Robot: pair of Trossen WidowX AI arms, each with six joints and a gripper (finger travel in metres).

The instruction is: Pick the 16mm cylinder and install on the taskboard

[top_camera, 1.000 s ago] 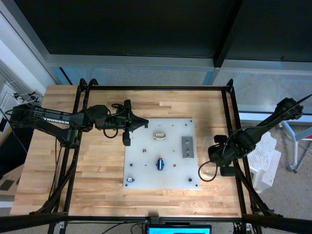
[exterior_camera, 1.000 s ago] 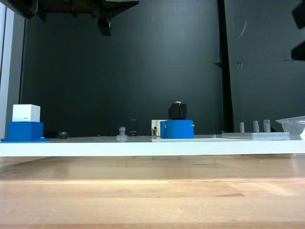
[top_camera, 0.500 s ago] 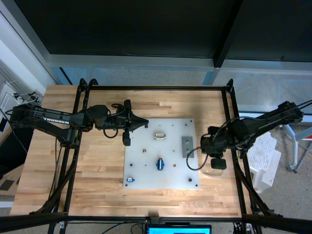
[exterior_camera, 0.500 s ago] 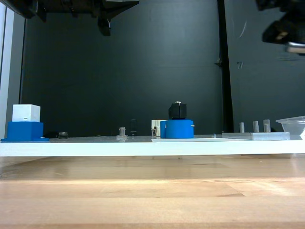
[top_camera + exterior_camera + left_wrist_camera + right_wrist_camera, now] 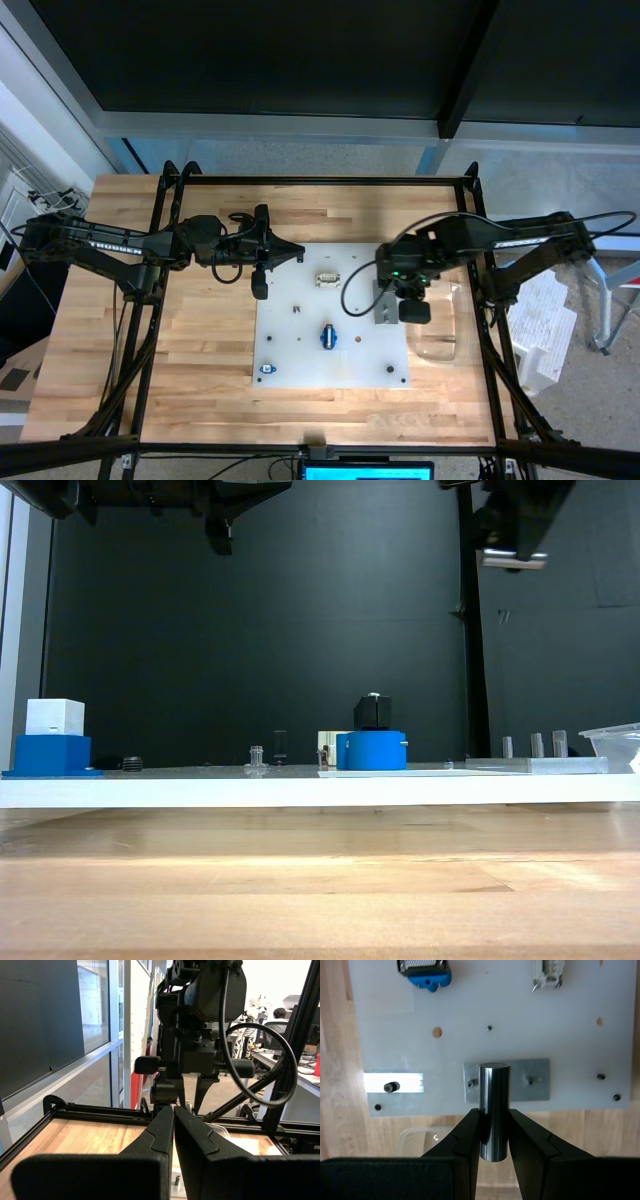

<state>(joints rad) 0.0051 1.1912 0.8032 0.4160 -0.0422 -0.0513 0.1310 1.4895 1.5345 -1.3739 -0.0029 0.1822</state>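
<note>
My right gripper (image 5: 493, 1121) is shut on the 16mm cylinder (image 5: 494, 1091), a dark grey polished metal peg standing upright between the fingers. It hangs above the grey metal block (image 5: 532, 1086) at the right side of the white taskboard (image 5: 300, 340). From above, the right gripper (image 5: 412, 308) sits over that block (image 5: 384, 300), high off the board. My left gripper (image 5: 262, 272) is parked by the board's far left corner, fingers (image 5: 160, 1130) pressed together on nothing.
On the board stand a blue fitting (image 5: 328, 337) and a beige connector (image 5: 326, 279). A clear plastic tray (image 5: 445, 335) lies just right of the board. A black frame (image 5: 470, 260) rims the table.
The right arm has swung left from over the clear tray to above the board's grey block, carrying the cylinder. The left arm has not moved.
</note>
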